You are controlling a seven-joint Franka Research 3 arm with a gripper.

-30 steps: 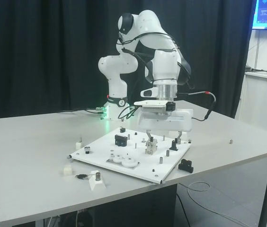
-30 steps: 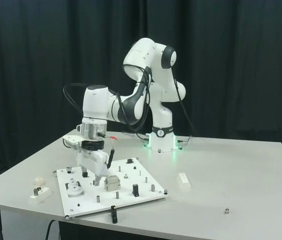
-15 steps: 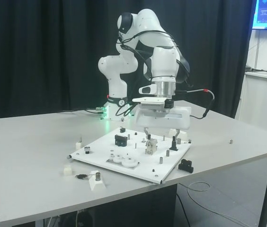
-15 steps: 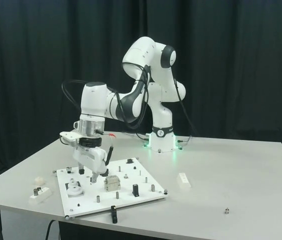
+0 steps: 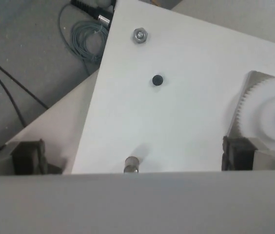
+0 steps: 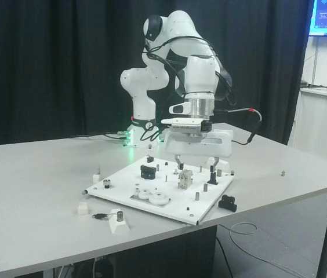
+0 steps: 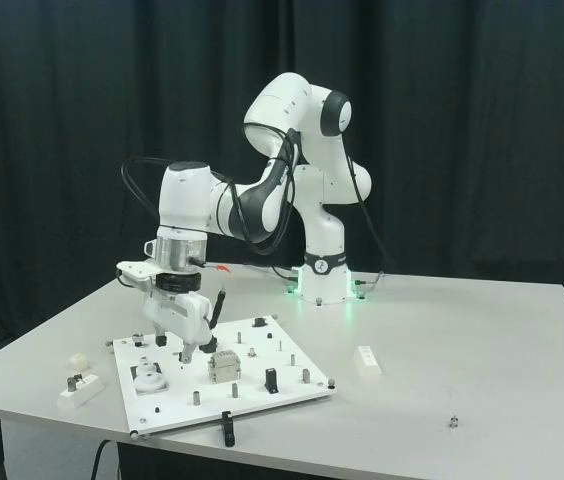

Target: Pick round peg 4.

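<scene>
A small grey round peg point(image 5: 131, 165) stands upright on the white board point(image 5: 186, 63); in the wrist view it shows midway between my two fingers. It looks like the short peg point(image 6: 197, 196) near the board's front edge. My gripper point(image 6: 195, 166) hangs open above the board's middle, over a grey metal block point(image 6: 184, 178), with nothing between its black fingers point(image 5: 28, 158). From the other side the gripper point(image 7: 174, 346) hovers clear of the board point(image 7: 292, 390), touching no peg.
A white gear point(image 5: 274, 105) lies beside the peg, with a nut point(image 5: 139, 35) and a black dot point(image 5: 157, 80) near the board's corner. Several other pegs and black fixtures stand on the board. Loose white parts point(image 6: 117, 220) and a black clip point(image 6: 228, 202) lie on the grey table.
The gripper has risen off the board and shifted slightly sideways, staying open. Nothing on the board has moved.
</scene>
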